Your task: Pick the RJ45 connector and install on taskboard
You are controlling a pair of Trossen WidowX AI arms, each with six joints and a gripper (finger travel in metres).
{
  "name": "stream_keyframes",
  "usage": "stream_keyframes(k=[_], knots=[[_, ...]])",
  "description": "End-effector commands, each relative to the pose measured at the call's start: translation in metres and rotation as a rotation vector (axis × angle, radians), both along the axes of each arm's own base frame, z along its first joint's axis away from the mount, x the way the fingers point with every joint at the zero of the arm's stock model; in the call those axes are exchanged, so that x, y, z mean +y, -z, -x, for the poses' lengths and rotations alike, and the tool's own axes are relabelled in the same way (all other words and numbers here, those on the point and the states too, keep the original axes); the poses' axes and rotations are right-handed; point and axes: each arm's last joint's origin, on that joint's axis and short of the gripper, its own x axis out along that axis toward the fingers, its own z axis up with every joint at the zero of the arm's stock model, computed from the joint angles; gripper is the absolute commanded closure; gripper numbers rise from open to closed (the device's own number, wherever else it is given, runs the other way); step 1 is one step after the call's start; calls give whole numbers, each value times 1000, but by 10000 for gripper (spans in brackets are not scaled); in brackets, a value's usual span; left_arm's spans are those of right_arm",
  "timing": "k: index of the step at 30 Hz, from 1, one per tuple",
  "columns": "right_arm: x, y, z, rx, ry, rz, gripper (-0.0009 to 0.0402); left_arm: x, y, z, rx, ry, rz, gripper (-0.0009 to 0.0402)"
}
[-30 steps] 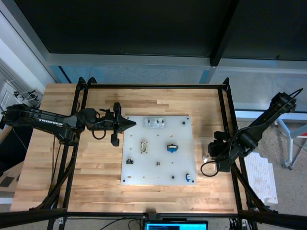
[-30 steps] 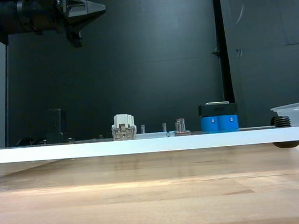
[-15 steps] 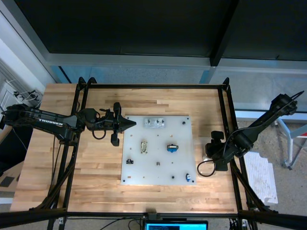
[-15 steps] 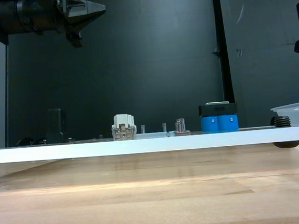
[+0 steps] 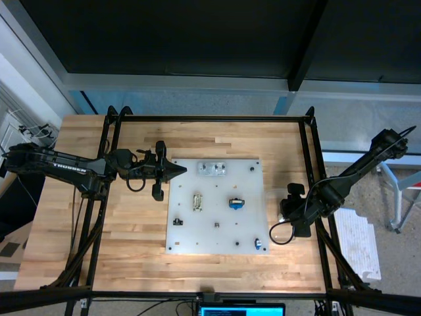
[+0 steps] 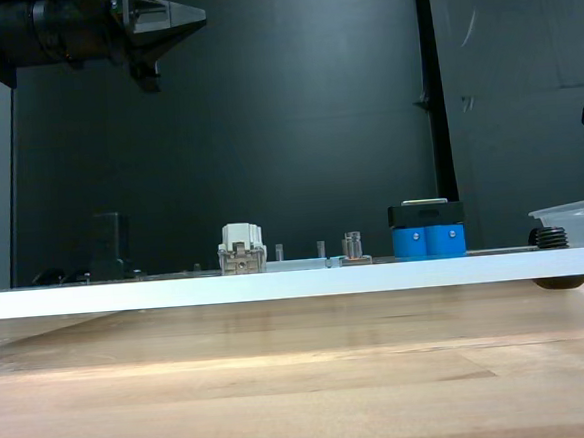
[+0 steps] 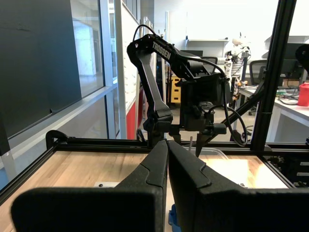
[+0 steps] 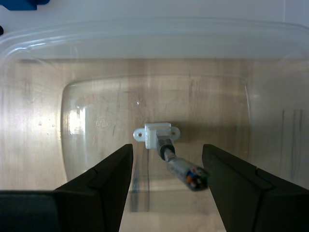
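Wood surface [image 5: 131, 263] carries the taskboard [image 5: 197, 237], a flat white square. At the taskboard's near right corner sits a small blue part [image 5: 258, 245]. Toward the taskboard's middle stand a beige connector [image 5: 197, 201] and, to its right, a blue block [image 5: 236, 203] with a black top.

Just off the taskboard's right edge lies a clear tray [image 8: 38, 72]. The right end effector [image 8: 166, 147] hangs over it with its fingers [image 8: 108, 179] spread wide, gripping nothing. The RJ45 connector [image 8: 158, 135] lies on the tray floor, off the taskboard, in line with the gap between those fingers. It is a small whitish piece with a short cable stub [image 8: 186, 174] that shows coloured wire ends. In the low view this arm shows only at the frame's edge, well above the taskboard's level.

Along the taskboard's far edge sits a silver block [image 5: 213, 170]. Over the taskboard's far left corner is the left end effector [image 5: 179, 170], pointing toward the right arm. Its fingers [image 7: 159, 159] are pressed together on nothing, and the low view shows it high above the taskboard.
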Motion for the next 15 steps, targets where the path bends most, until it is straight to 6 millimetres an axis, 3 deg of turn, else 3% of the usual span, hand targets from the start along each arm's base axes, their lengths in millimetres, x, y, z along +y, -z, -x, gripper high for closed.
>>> stream_keyframes(k=[1,15], knots=[[0,1,0,-4,1,-3,210,0,0,0,0,0,0,393],[2,5,-2,-11,-9,-2,254,0,0,0,0,0,0,393]])
